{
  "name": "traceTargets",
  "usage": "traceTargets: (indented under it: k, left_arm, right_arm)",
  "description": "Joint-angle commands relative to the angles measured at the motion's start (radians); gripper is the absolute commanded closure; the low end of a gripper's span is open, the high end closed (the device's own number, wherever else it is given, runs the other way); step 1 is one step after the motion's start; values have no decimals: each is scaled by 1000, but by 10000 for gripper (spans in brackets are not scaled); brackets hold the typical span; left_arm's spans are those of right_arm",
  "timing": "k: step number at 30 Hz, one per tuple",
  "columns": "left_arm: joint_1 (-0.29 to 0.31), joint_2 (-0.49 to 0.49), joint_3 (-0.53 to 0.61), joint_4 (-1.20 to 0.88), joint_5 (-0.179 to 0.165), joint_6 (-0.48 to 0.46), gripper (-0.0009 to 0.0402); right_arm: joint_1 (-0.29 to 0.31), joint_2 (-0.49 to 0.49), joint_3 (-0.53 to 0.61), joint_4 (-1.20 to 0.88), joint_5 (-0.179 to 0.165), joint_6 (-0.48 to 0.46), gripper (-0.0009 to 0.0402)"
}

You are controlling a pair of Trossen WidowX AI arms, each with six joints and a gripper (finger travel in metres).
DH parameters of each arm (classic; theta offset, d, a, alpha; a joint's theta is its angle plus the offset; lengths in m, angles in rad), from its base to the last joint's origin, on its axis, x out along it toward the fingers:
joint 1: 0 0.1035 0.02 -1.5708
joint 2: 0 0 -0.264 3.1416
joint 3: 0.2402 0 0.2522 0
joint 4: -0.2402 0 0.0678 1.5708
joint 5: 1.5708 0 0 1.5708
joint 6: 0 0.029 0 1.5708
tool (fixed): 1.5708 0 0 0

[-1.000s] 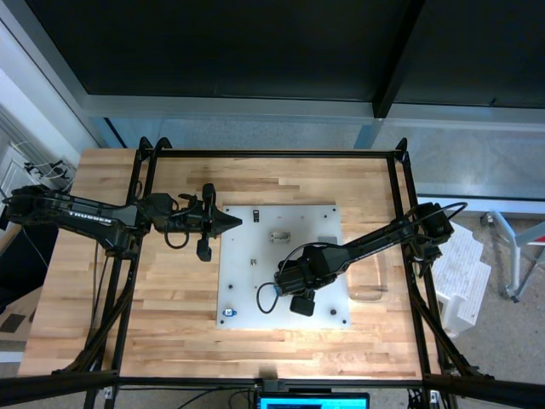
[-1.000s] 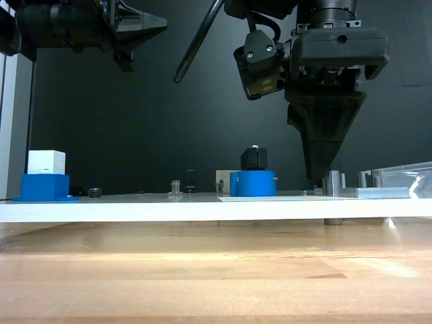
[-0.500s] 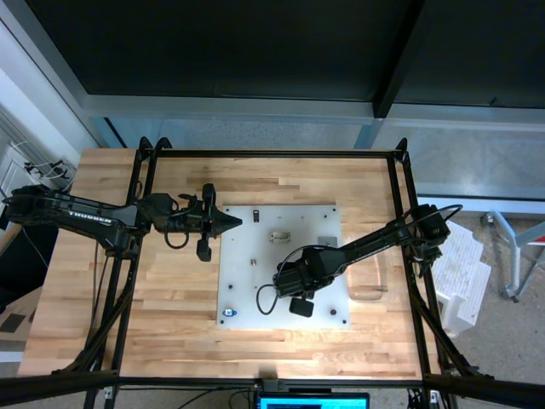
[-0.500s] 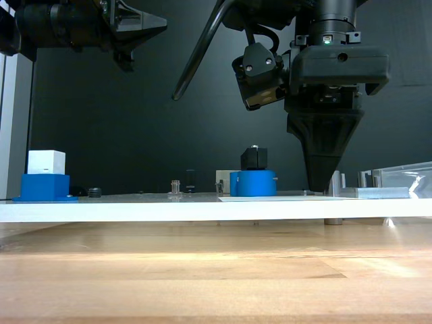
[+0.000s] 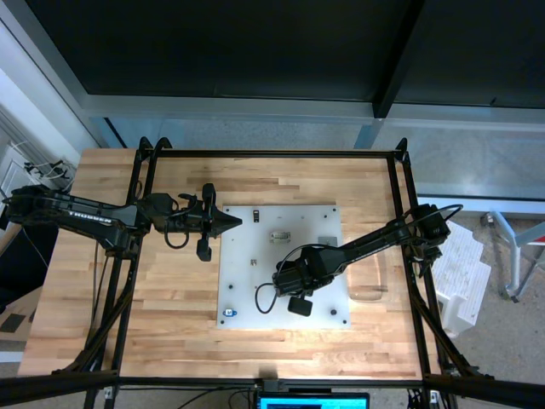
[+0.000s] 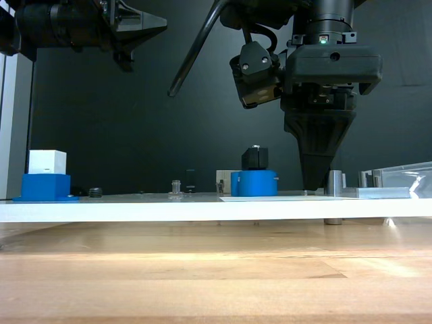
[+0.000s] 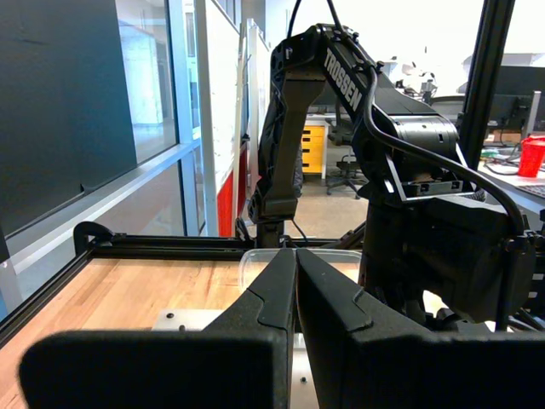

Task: Remove the 16mm cylinder and place in the container

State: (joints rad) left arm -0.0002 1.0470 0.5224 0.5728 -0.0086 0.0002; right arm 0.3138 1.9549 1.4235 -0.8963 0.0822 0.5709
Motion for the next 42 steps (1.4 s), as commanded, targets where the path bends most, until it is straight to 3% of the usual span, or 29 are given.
traceTargets:
  k: [1, 19, 42]
  left_arm:
    - [0, 0, 0, 0, 0, 0, 393]
    - [0, 0, 0, 0, 0, 0, 393]
    - [0, 0, 0, 0, 0, 0, 393]
  right_arm:
    - [0, -1, 0, -6, -5, -1, 382]
    - [0, -4, 0, -6, -6, -2, 392]
    - [0, -115, 0, -13, -4, -2, 392]
